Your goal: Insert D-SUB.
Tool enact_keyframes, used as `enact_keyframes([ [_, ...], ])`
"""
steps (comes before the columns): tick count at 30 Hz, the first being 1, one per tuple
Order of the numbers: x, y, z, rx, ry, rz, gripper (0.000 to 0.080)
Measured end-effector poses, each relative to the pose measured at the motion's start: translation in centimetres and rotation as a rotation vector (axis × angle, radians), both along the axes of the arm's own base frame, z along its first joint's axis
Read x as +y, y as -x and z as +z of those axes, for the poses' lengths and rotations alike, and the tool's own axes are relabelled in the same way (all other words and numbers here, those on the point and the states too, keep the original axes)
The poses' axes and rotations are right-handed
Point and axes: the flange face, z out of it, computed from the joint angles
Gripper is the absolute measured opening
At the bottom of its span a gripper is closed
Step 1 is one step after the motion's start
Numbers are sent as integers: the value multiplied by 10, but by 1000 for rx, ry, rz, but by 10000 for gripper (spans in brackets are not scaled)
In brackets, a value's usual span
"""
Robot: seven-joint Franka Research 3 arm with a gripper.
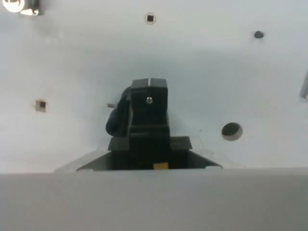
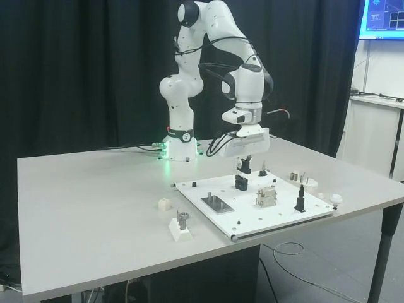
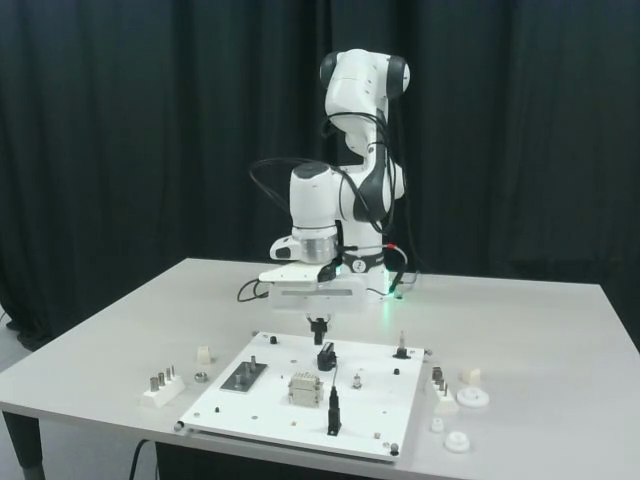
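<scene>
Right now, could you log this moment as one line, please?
gripper: above D-SUB plug | plug: on white board | grasp: none

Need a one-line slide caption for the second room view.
White Franka arm holds its gripper above a black connector on the white assembly board.

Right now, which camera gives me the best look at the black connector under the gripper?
The wrist view: the black connector sits centred, seen from above on the white board. Both room views show it only as a small black block below the gripper.
</scene>
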Motion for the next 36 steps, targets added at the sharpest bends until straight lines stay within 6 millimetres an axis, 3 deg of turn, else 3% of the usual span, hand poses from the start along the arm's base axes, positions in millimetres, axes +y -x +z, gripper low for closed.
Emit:
enact_keyframes([
  [20, 6, 12, -8, 25, 0, -112, 153],
  [36, 10, 13, -9, 35, 2, -106, 153],
])
